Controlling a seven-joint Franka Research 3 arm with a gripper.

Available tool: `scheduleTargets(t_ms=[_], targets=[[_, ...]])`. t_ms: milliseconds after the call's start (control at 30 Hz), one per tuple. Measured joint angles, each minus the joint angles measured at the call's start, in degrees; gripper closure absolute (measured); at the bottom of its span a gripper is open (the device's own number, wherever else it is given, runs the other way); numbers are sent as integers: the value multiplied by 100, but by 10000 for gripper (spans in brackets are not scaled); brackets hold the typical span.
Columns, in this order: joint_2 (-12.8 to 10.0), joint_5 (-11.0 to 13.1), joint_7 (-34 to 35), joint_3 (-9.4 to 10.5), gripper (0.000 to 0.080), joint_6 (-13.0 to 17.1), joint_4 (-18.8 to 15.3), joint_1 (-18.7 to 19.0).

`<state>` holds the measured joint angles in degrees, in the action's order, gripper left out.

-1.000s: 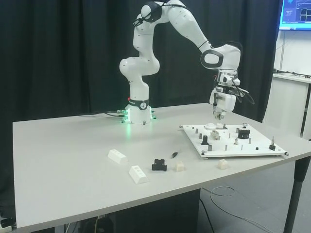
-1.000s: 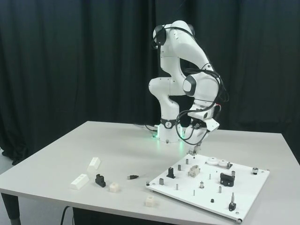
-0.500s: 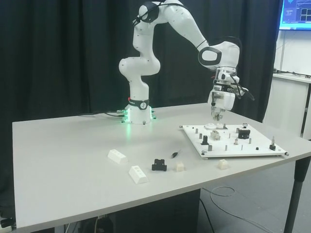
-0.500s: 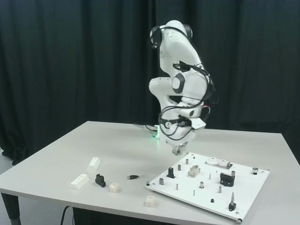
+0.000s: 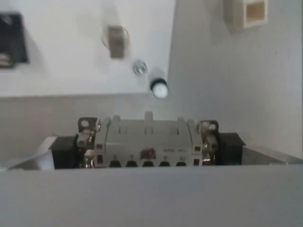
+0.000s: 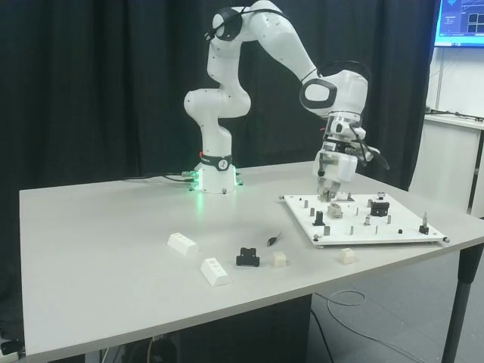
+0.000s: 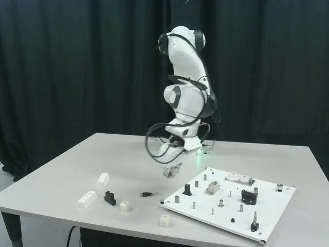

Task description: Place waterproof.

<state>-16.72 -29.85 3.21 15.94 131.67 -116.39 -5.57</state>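
Gripper [image 5: 147, 152] is pinched onto the waterproof connector [image 5: 147, 141]. In my wrist view I can see the black fingers [image 5: 64, 151] pressed against both short ends of it, and it lies level across the gap. Compared with a second ago, the arm has swung away from the back of the white board [image 7: 267, 213], where it had been hanging over the two round white discs [image 7: 237, 178]. In the second room view the gripper [image 7: 171, 174] now hangs above the grey table [image 7: 67, 170], just off the board's edge on the side nearer the loose parts. It is lower than before, though not touching anything. The wrist has also turned, and the cable loop now trails out toward the open table. The wrist view agrees: a corner of the board [image 5: 71, 71] with its round white foot [image 5: 159, 88] sits beyond the connector, bare table lies beside it, and a small block with a square hole [image 5: 251, 12] rests further out. Nothing else has shifted on the table: the two white blocks [image 6: 183, 243] and the black part [image 6: 247, 257] lie where they did before.
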Motion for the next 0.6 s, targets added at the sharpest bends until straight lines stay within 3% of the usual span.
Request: scheduleTargets(t_ms=[600], targets=[[-698, -13, -577, -161, 183, 91, 466, -568]])
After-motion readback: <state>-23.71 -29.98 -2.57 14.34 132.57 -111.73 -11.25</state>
